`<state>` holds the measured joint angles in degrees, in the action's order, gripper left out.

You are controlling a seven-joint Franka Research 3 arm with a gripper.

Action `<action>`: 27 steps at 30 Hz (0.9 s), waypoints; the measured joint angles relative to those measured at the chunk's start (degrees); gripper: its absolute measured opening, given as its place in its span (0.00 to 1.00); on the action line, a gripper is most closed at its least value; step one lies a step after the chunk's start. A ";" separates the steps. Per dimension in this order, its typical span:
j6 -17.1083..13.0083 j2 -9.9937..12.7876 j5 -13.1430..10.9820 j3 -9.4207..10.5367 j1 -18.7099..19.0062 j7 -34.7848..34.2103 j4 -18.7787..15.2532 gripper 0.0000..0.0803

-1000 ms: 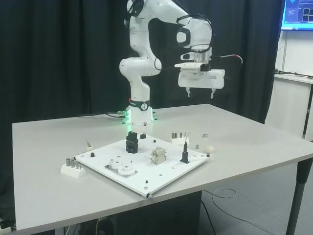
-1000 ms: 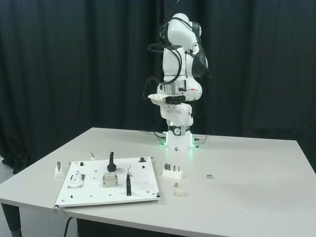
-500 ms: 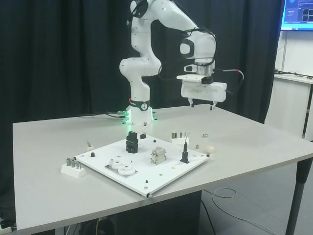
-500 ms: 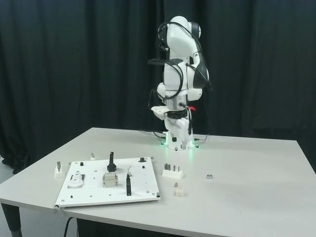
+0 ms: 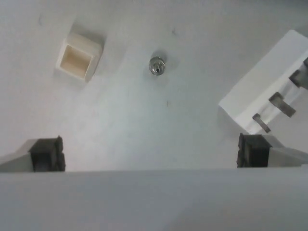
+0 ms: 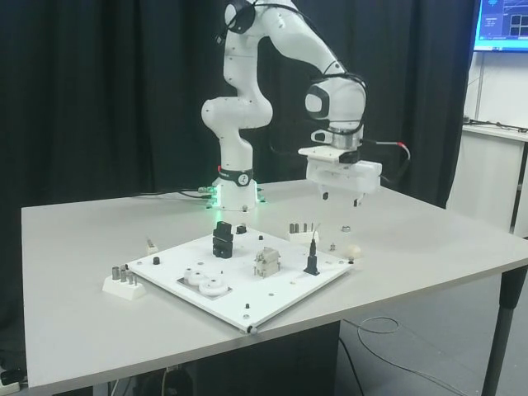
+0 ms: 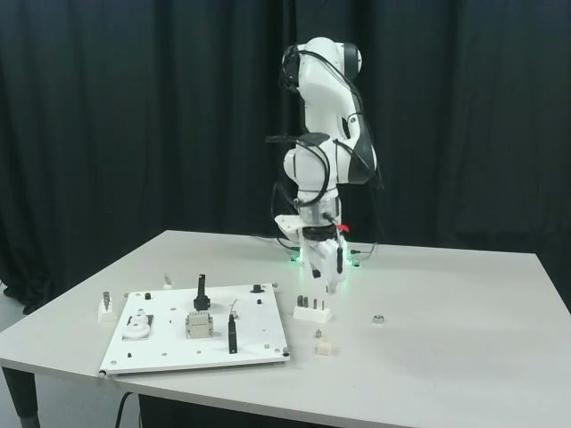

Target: Pick BNC.

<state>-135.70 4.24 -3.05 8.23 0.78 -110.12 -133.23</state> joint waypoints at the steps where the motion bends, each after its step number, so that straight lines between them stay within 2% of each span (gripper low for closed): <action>1: -0.51 0.43 0.00 -0.01 0.00 0.00 -0.09 1.00; 16: -8.21 5.88 0.26 -0.53 0.00 0.00 -1.46 1.00; 27: -13.10 8.38 2.22 -1.03 0.00 0.05 -2.60 1.00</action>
<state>-148.80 12.61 -0.83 7.20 0.78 -110.08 -135.83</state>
